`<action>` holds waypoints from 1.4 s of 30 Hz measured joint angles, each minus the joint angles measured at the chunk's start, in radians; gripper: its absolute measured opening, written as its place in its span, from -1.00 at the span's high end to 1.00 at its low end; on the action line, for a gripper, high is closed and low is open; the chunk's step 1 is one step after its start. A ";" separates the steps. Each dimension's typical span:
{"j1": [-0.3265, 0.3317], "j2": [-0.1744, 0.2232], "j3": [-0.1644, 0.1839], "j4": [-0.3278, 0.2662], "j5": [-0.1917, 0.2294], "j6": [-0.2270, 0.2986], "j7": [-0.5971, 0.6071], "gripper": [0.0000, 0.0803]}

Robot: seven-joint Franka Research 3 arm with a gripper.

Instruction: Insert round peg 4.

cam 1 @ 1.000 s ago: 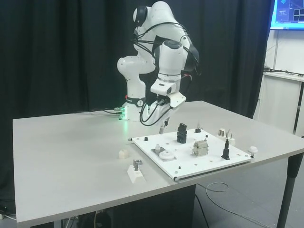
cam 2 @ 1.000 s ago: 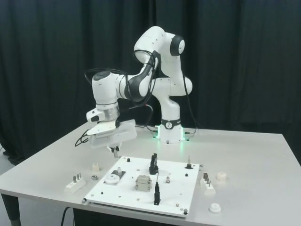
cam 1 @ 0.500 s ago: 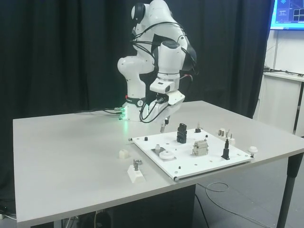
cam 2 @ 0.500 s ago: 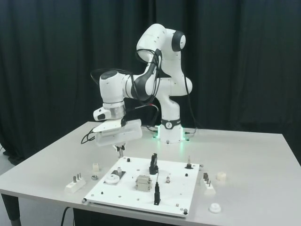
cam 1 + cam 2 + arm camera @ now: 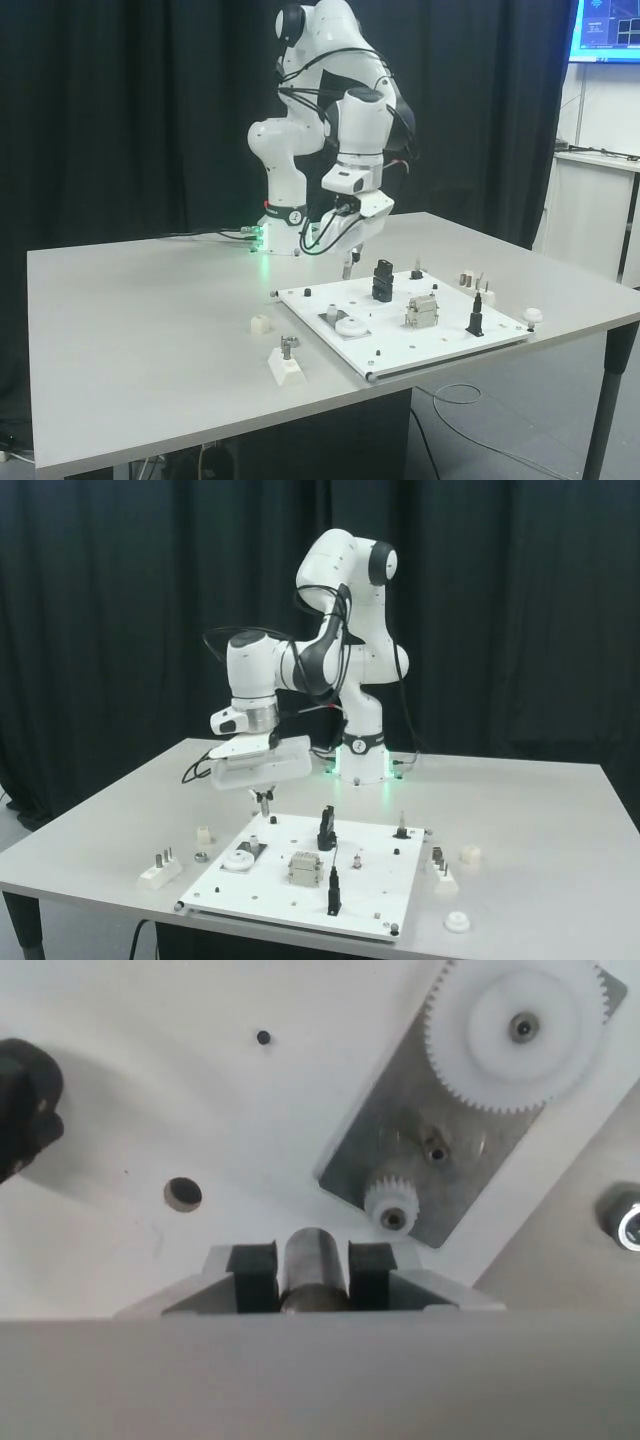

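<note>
— Between the fingers (image 5: 252, 1272) of the pincer (image 5: 315, 1272) sits the round peg (image 5: 314, 1272), clamped upright, its lower end pointing at the white board (image 5: 200, 1080) below and clear of it.

— So what changed in the last second?

— The arm has carried the pincer sideways, from over the board's near-left edge, close to the gear plate, in toward the middle of the board. In the second room view the pincer (image 5: 264, 798) now hangs just above the board's back-left part.

— And what lies around it?

— Just beside the peg's tip is the grey metal plate (image 5: 440, 1160) with a small gear (image 5: 391, 1206) and, further out, a large white gear (image 5: 520, 1030). On the other side, near the pincer, an open round hole (image 5: 183, 1194) shows in the board; beyond it a black part (image 5: 25, 1100).

— Meaning for the task?

— I judge the carry is nearly done: the peg is not yet over that hole, so a short sideways correction and then a straight descent remain.
</note>
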State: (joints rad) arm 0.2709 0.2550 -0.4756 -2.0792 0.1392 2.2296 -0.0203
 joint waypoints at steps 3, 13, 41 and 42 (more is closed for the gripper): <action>0.007 -0.007 0.000 -0.013 -0.015 0.017 0.000 0.64; 0.023 -0.038 0.000 -0.068 -0.055 0.089 0.000 0.64; 0.040 -0.133 0.020 -0.258 -0.061 0.257 -0.173 0.64; 0.040 -0.133 0.021 -0.259 -0.061 0.257 -0.189 0.64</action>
State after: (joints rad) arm 0.3108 0.1218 -0.4542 -2.3384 0.0781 2.4867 -0.2089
